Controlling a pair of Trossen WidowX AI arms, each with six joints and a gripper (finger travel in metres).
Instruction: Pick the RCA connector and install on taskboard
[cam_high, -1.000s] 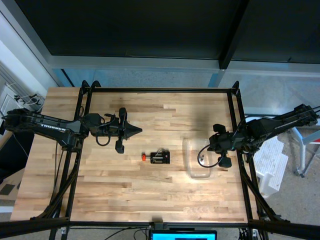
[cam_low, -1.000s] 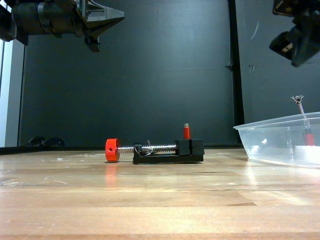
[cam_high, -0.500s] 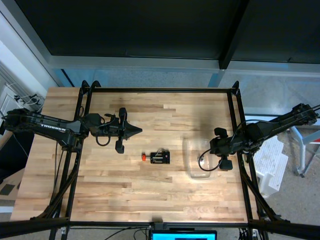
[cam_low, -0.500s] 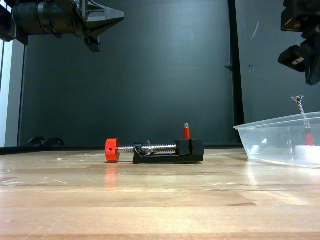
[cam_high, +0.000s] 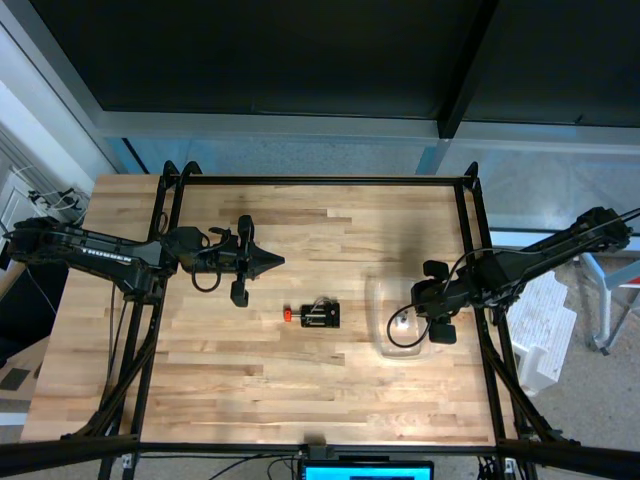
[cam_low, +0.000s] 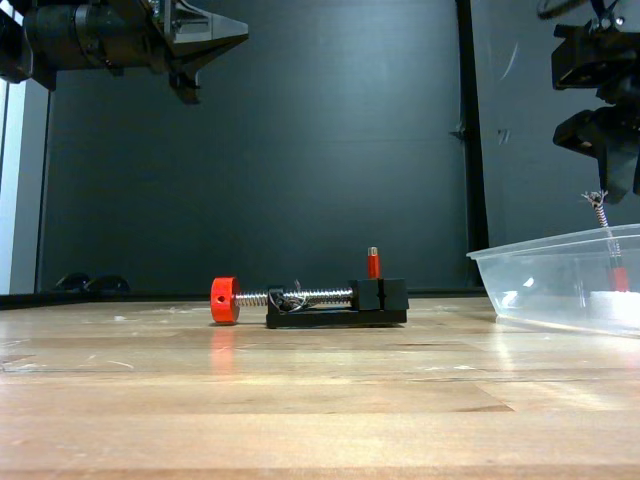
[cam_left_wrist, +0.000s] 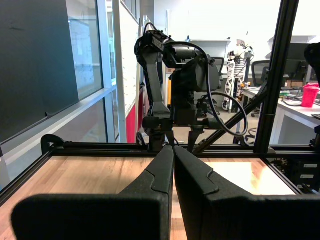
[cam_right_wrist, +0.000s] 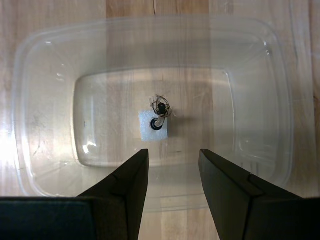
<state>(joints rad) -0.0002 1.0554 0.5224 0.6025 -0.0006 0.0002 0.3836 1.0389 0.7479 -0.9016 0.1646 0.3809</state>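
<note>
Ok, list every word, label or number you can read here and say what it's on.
"TROSSEN": white letters along the left arm, small and only just readable in the high view.
No readable text on the taskboard, the clear tray or the RCA connector.
No markings on the left gripper, fingers shut, raised left of the taskboard, nor on the right gripper, fingers open, over the tray.

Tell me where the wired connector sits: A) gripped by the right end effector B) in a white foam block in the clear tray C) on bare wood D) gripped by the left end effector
B: the connector stands in the foam block inside the clear tray, below the open right end effector; the shut left end effector hangs left of the taskboard.
</note>
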